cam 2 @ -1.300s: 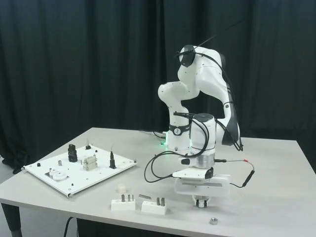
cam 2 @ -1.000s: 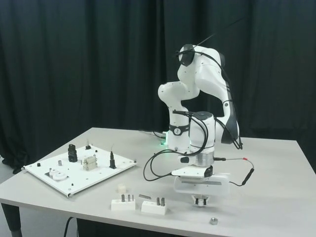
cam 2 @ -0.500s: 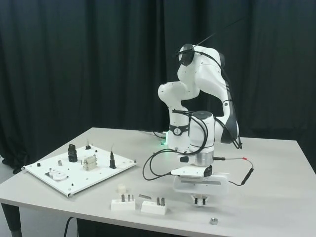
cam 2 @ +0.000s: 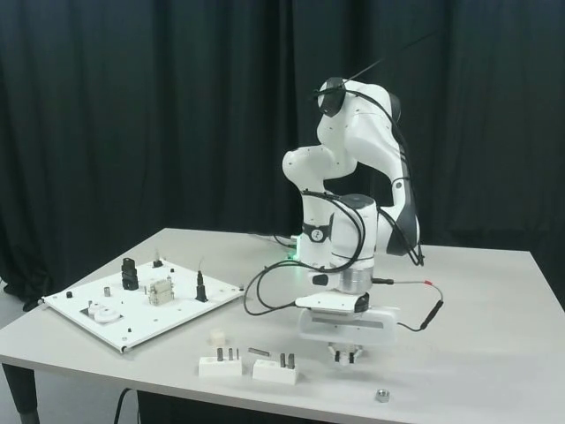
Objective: Insert small gear.
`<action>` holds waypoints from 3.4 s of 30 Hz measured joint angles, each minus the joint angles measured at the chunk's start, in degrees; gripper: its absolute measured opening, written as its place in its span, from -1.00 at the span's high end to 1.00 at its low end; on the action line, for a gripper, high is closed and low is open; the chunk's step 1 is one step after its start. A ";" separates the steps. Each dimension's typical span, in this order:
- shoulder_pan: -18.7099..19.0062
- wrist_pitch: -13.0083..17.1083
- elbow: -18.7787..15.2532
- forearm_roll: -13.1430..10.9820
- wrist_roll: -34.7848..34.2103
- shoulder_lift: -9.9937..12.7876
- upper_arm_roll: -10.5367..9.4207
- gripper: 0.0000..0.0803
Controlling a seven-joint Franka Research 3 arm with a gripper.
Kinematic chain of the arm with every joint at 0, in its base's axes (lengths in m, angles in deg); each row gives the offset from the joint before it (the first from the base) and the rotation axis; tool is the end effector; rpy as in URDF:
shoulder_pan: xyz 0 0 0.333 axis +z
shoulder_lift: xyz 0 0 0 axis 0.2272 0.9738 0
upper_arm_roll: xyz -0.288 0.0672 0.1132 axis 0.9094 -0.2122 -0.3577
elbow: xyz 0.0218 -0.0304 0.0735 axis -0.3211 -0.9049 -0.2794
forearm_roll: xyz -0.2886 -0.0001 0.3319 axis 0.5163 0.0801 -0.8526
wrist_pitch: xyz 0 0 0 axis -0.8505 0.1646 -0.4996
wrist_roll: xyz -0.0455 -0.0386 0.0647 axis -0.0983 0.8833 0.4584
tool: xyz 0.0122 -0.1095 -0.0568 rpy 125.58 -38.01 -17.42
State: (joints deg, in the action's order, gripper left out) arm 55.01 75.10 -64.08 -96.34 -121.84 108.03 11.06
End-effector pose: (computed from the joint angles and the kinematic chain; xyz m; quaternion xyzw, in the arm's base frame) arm 0.6657 0.1710 0.1532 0.9416 -0.3316 0.0591 0.0053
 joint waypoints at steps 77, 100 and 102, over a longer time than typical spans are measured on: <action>-42.68 -8.71 9.24 11.35 54.14 -7.23 -0.21 0.50; -53.18 -10.39 12.86 5.00 75.30 -3.02 -0.30 0.50; -53.86 -10.88 13.34 4.60 76.66 -2.70 -0.29 0.50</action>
State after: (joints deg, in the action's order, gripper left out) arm 1.15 64.22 -50.74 -91.74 -45.18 105.33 10.76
